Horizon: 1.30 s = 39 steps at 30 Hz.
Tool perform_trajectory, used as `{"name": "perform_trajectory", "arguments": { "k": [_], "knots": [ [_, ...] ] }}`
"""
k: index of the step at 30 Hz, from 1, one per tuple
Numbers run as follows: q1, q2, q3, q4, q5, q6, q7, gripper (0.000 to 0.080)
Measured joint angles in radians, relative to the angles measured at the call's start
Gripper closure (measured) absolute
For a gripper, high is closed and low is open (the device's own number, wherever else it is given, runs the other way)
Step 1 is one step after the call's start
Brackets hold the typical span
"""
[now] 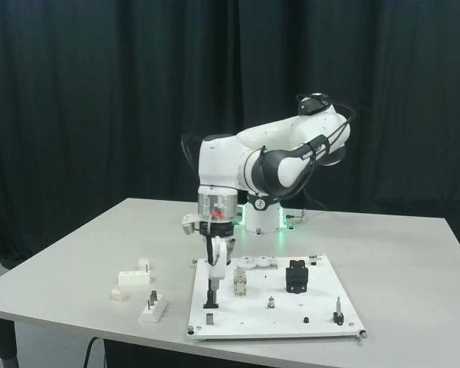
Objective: Insert round peg 2.
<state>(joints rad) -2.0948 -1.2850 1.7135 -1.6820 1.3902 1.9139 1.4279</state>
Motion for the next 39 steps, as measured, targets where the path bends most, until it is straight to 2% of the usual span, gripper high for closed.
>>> {"name": "perform_trajectory", "arguments": {
  "k": [6, 10, 24, 39],
  "knots": [
    [0.002, 0.0, 0.021, 0.021, -0.039, 0.0, 0.046, 0.0743],
    [0.002, -0.001, 0.035, 0.027, -0.05, 0.0, 0.048, 0.0743],
    [-0.001, -0.001, 0.091, 0.042, -0.043, -0.01, 0.055, 0.0743],
    [0.007, -0.001, 0.103, 0.053, -0.042, -0.022, 0.076, 0.0743]
  ]
}}
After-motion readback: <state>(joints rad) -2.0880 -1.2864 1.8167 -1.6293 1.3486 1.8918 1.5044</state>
